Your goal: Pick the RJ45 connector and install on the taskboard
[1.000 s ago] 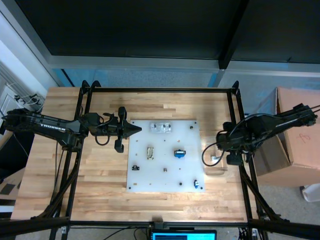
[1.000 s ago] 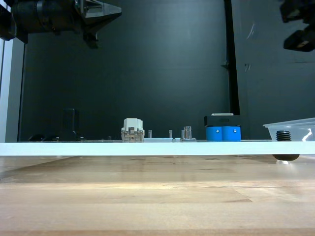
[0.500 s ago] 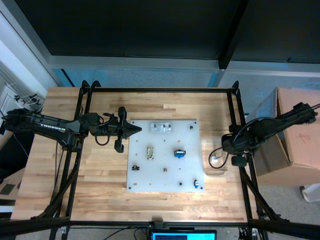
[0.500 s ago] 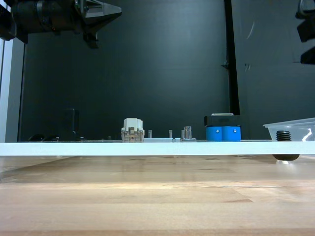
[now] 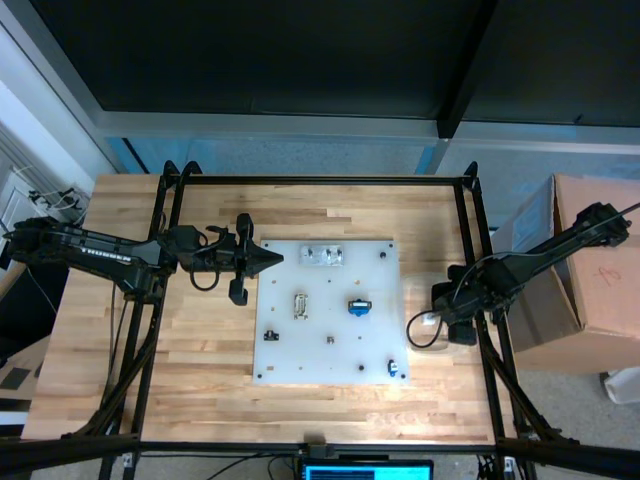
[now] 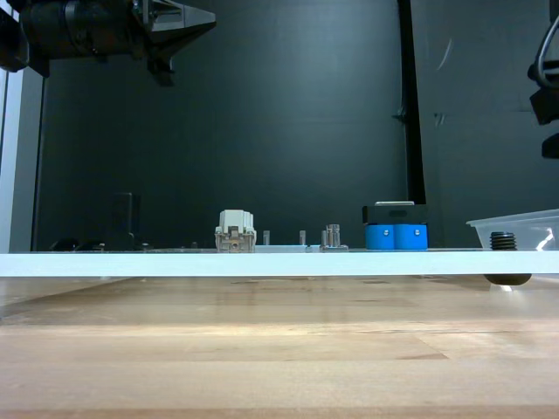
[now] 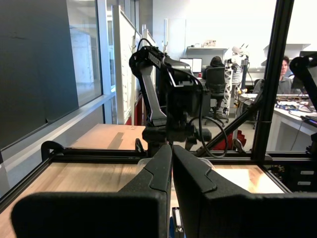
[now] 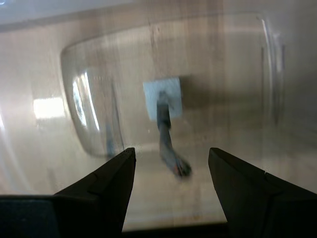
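Note:
The RJ45 connector [image 8: 162, 98], a pale square plug with a short grey cable stub, lies free on the floor of a clear plastic tray [image 8: 79, 124]. My right gripper [image 8: 171, 191] hangs above it, open, with one dark finger [image 8: 101, 191] on each side and nothing between them. In the high view the right gripper [image 5: 441, 304] is over the tray [image 5: 432, 338], just off the right edge of the white taskboard [image 5: 285, 350]. My left gripper [image 5: 272, 259] is shut and held high beside the board's far left corner; its fingers [image 7: 158, 171] meet.
The board carries a blue part [image 5: 359, 307], a beige connector [image 5: 299, 305] and small metal posts [image 6: 331, 237]. A cardboard box [image 5: 590, 280] stands off the table's right side. Black frame rails [image 5: 320, 181] run round the table. A screen [image 5: 366, 470] sits at the near edge.
The right gripper has gone from shut to open and has moved down over the tray. The left arm has not moved. The connector stays in the tray.

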`<state>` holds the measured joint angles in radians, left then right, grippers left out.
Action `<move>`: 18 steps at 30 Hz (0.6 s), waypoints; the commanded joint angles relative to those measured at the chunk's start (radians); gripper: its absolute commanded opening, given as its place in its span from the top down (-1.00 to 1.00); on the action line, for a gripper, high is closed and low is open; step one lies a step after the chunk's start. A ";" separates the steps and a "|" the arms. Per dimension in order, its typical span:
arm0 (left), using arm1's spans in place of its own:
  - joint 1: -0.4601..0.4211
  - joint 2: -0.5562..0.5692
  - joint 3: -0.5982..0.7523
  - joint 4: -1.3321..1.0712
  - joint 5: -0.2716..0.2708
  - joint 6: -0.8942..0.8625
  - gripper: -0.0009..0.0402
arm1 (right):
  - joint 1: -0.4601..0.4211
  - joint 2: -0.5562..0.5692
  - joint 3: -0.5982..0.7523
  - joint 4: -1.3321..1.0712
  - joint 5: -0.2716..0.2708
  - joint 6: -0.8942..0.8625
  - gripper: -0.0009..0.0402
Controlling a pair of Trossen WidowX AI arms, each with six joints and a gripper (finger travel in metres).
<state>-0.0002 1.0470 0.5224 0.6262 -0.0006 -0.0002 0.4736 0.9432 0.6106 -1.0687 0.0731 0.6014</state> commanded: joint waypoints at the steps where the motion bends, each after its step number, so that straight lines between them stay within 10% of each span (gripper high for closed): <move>1: 0.000 0.000 0.000 0.000 0.000 0.000 0.95 | 0.000 0.018 -0.015 0.036 0.014 0.024 -0.03; 18: 0.000 0.000 0.000 0.000 0.000 0.000 0.95 | 0.003 0.030 -0.056 0.130 0.064 0.046 0.23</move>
<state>-0.0002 1.0470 0.5224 0.6258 -0.0010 -0.0006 0.4770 0.9730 0.5602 -0.9493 0.1383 0.6479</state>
